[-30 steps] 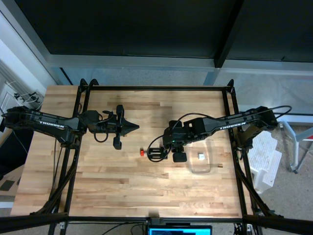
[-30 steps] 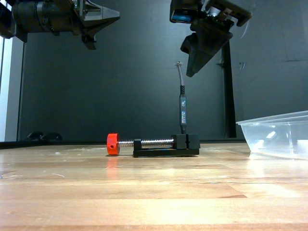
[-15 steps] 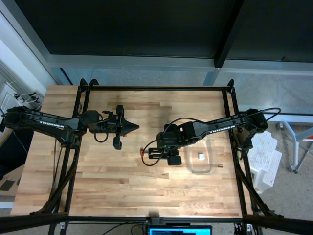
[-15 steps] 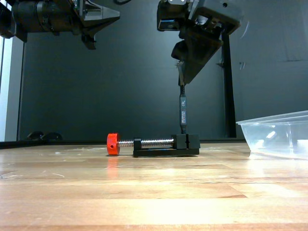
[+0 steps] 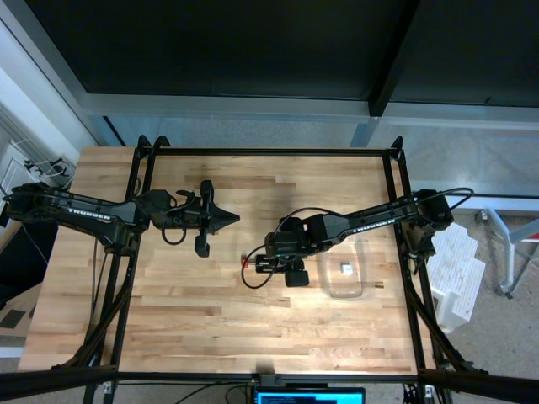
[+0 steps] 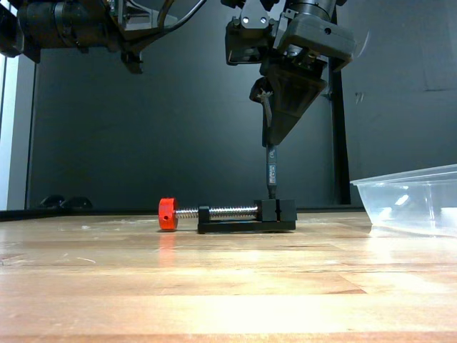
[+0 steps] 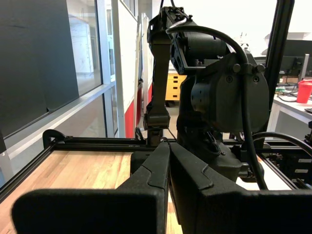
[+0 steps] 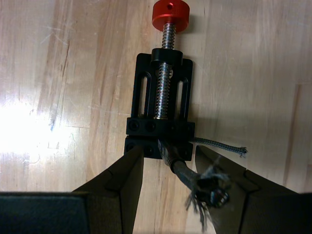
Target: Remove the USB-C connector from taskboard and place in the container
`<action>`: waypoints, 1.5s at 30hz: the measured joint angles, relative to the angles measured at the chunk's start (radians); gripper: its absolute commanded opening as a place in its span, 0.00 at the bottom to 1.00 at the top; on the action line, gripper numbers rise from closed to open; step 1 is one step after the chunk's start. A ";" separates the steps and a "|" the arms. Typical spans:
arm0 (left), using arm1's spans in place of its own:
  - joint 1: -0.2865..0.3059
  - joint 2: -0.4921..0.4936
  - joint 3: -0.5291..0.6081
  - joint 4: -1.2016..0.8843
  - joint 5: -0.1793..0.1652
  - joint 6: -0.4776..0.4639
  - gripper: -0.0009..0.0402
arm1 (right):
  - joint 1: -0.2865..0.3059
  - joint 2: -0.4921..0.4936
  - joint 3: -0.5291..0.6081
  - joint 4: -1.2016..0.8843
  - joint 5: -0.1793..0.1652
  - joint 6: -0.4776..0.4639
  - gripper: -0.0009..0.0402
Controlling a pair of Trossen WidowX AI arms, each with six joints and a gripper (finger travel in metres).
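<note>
Black right hand [image 6: 273, 136] spread around USB-C connector [image 6: 271, 171], left hand [image 5: 229, 219] closed aloft

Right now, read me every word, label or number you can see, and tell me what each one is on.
"TROSSEN": on the left arm, whose shut left tool hangs parked above the table.
Lettering on the right arm: too small to read; its open right tool straddles the USB-C connector.
White marks on the USB-C connector's body: too blurred to read.
On the taskboard and container: none.
</note>
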 measured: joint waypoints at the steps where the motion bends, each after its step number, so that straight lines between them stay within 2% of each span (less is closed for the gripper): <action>1: 0.000 0.000 0.000 0.000 0.000 0.000 0.02 | 0.000 0.003 0.000 0.001 0.000 0.000 0.37; 12: 0.000 0.000 0.000 0.000 0.000 0.000 0.02 | -0.003 0.007 0.000 0.008 -0.001 -0.010 0.28; 31: 0.000 0.000 0.000 0.000 0.000 0.000 0.02 | -0.014 0.007 -0.001 0.007 -0.009 -0.007 0.02; 45: 0.000 0.000 0.000 0.000 0.000 0.000 0.02 | -0.016 0.006 -0.001 0.006 -0.005 -0.006 0.02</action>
